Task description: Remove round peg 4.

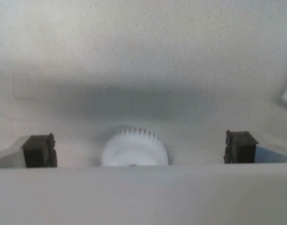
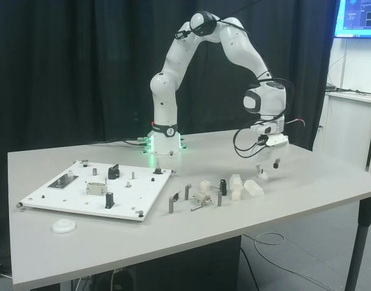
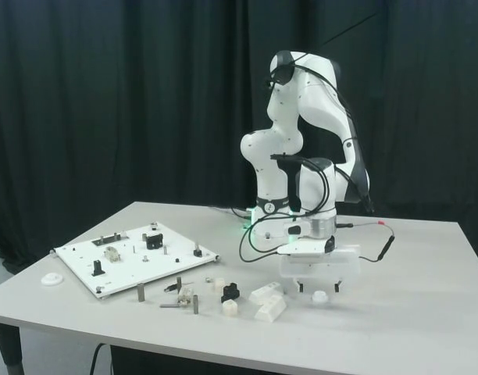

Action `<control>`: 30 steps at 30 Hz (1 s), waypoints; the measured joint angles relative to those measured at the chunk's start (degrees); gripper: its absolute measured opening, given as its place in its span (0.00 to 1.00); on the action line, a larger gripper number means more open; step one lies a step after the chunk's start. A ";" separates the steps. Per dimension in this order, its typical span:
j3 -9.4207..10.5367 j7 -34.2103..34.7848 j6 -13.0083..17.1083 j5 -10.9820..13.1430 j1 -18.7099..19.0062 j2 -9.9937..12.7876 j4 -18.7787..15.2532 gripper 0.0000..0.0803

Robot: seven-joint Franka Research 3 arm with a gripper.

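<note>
Gear (image 1: pixel 134 149) white, between open gripper (image 1: pixel 139 151)

In the wrist view the camera's own housing hides the lower half of the white gear (image 1: pixel 134 148), at 6 o'clock. From the room views the pegs on the board (image 2: pixel 94 185) are too small to tell apart, so round peg 4 cannot be picked out. The loose parts (image 3: pixel 223 295) on the tabletop (image 3: pixel 411 312) are too small to name.
</note>
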 joint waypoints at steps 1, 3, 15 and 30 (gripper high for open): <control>-0.01 0.00 -0.01 -0.07 -0.01 -0.06 0.01 1.00; -0.03 0.00 -0.02 -0.23 -0.03 -0.18 0.03 1.00; -0.13 -0.05 -0.08 -0.81 -0.08 -0.45 0.17 1.00; -0.13 -0.05 -0.67 -1.08 -0.32 -1.14 0.37 1.00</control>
